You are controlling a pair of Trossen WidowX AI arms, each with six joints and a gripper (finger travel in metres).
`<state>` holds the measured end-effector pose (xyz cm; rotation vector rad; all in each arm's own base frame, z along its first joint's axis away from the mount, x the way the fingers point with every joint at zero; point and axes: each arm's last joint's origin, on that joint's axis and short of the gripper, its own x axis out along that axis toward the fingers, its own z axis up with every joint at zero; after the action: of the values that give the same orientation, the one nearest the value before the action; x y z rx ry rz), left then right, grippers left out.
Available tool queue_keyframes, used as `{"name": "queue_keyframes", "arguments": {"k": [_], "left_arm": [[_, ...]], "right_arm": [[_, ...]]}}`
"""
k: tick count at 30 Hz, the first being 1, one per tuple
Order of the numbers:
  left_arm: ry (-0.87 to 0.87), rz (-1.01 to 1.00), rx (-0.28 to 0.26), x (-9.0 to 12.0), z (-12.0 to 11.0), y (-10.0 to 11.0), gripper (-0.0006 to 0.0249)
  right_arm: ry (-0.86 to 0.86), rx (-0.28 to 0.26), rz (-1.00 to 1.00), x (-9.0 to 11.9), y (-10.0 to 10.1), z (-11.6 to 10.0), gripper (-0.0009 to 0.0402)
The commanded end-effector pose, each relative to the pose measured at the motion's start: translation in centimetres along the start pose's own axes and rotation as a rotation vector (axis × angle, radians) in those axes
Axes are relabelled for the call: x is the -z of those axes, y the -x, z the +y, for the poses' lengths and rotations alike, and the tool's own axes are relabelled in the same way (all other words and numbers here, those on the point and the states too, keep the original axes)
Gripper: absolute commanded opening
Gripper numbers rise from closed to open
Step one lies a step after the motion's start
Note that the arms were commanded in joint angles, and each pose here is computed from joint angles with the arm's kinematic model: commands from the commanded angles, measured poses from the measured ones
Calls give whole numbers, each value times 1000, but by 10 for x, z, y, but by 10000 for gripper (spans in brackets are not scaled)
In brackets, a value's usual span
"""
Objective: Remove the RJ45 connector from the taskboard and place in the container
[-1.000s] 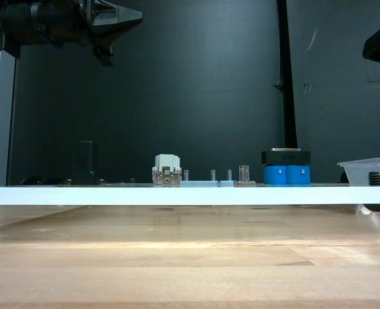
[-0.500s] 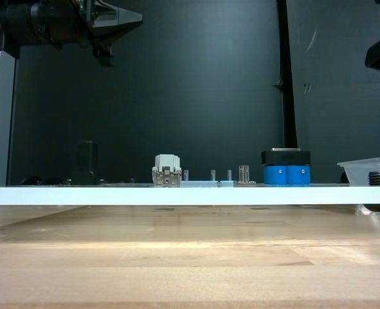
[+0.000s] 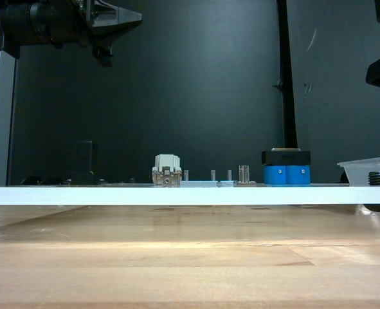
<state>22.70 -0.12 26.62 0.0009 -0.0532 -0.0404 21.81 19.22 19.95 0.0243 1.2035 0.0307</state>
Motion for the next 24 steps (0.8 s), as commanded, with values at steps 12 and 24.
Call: {"name": "queue_keyframes", "arguments": {"k": [12,24], "left_arm": [[0,-1,0,0,0,0,0],[0,-1,0,0,0,0,0]], "right_arm": [[19,-7,-1,0,2,0,69],[18,-10,-1,0,2,0,1]]}}
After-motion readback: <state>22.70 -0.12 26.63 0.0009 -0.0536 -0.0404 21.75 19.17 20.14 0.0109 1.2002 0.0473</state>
